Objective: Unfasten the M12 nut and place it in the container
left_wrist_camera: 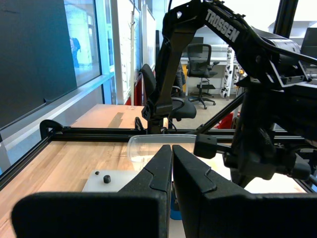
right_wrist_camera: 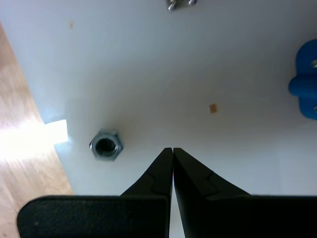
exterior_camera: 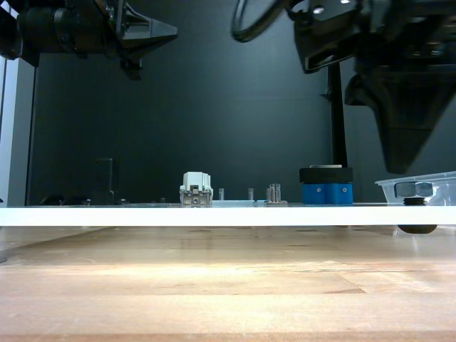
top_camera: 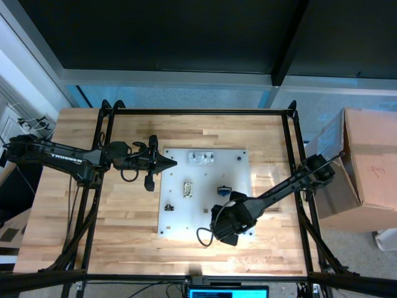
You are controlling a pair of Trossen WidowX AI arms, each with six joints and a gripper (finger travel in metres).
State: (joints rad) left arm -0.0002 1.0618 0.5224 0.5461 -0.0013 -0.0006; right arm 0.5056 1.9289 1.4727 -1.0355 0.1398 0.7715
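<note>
Nearest me runs the worktop, with the white board lying on it. Over at the left, the left hand hangs high above the board's left edge, its fingers pressed together on nothing. Mid-board stand a white connector and a blue block. Further right, the right hand hovers over the near right corner. It too is pressed together and empty, with its tips clear of the board.

The nut is just beside those tips, not between them. It sits on its stud, with a sliver of black rib showing under it. From table height it only seems to lie in the container behind. The wrist camera shows it on bare board with no tray wall round it.

To my eye the unfastening isn't done. I'd spread the fingers first and slide across until the nut is centred between them. Then I'd drop squarely onto two opposite flats, pinch and turn; a skewed grip would likely slip off the corners.

From above, the right hand covers nut and stud entirely. The container runs off the right edge at table height, and I can't tell how much thread is left.
</note>
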